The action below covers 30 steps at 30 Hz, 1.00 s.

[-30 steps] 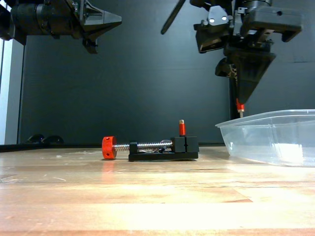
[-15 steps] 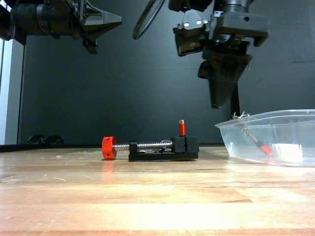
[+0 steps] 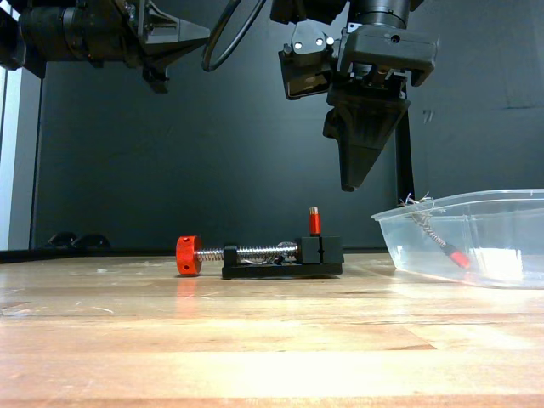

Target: Pick the rca connector and install on the hub

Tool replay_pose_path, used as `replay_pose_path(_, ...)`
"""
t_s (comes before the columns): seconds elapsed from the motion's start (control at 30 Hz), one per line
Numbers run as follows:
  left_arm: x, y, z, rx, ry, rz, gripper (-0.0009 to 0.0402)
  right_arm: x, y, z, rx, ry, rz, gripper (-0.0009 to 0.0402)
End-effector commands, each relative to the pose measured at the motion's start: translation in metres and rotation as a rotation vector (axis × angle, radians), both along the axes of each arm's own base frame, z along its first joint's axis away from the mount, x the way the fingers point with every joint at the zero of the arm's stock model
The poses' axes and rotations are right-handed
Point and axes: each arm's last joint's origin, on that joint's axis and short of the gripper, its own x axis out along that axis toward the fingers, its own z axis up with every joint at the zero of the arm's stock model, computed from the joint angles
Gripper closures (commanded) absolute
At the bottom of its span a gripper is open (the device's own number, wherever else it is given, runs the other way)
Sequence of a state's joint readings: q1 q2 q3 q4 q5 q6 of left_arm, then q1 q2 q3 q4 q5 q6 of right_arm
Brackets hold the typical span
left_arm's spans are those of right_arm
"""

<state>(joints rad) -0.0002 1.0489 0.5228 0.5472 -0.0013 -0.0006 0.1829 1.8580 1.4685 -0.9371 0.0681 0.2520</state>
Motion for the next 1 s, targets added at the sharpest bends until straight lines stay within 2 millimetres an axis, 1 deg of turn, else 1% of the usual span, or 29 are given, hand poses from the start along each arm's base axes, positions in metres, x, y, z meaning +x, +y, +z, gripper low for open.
replay_pose_path(0.03,0.0,0.0,0.0,0.0,0.0,0.0,0.0393,0.0,0.0,0.0,-0.001,0.002,-0.001,0.0248)
replay_pose_path(0.6,0.0,0.0,0.0,0.0,0.0,0.0,0.0393,-0.002,0.0,-0.002,-0.002,0.008,0.001,0.0248)
replay_pose_path(0.83,0.0,0.0,0.0,0.0,0.0,0.0,0.0393,-0.014,0.005,0.001,-0.003,0.004,0.021,0.0248)
replay_pose_path(1.0,0.0,0.0,0.0,0.0,0.0,0.0,0.0393,-0.029,0.01,0.003,-0.004,0.007,0.039,0.0248)
